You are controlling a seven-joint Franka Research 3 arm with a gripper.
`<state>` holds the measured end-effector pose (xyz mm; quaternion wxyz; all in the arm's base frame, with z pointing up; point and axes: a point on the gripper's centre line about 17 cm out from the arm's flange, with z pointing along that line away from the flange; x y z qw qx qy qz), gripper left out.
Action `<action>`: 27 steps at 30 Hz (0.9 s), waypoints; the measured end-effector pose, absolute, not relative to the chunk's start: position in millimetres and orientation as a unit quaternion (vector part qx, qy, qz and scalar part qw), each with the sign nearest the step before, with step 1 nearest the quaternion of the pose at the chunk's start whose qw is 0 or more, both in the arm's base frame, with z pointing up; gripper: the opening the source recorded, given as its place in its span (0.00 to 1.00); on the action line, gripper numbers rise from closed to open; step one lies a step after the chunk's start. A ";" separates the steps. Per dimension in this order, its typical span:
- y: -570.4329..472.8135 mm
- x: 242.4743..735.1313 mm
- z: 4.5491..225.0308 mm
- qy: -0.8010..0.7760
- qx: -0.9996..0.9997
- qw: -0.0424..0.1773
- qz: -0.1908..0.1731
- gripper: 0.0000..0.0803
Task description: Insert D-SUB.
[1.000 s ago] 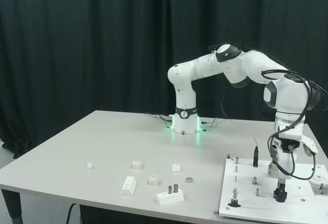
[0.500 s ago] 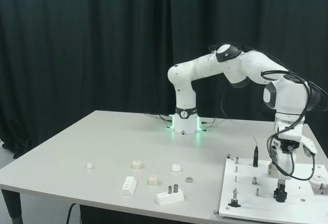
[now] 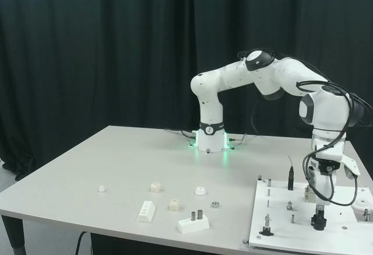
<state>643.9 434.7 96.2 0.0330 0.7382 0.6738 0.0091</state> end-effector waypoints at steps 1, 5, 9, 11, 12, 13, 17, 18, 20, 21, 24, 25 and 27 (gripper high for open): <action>434.7 643.8 96.2 0.674 0.738 0.033 0.009 0.48; 434.8 643.7 96.2 0.673 0.738 0.033 0.009 0.48; 435.0 643.6 96.2 0.672 0.740 0.033 0.009 0.48; 435.1 643.2 95.6 0.670 0.742 0.033 0.009 0.48; 435.3 643.0 95.4 0.669 0.742 0.033 0.009 0.48; 435.5 642.7 95.2 0.669 0.742 0.032 0.009 0.48; 437.3 641.1 94.7 0.665 0.746 0.032 0.009 0.48; 437.9 640.6 94.7 0.664 0.747 0.032 0.009 0.91; 439.2 639.7 95.1 0.661 0.750 0.031 0.009 0.91; 440.0 639.2 95.6 0.659 0.751 0.031 0.009 0.91; 442.4 637.7 97.9 0.656 0.754 0.029 0.010 0.97; 443.1 637.1 99.1 0.656 0.754 0.029 0.010 0.97; 444.1 636.0 101.8 0.655 0.755 0.026 0.010 0.97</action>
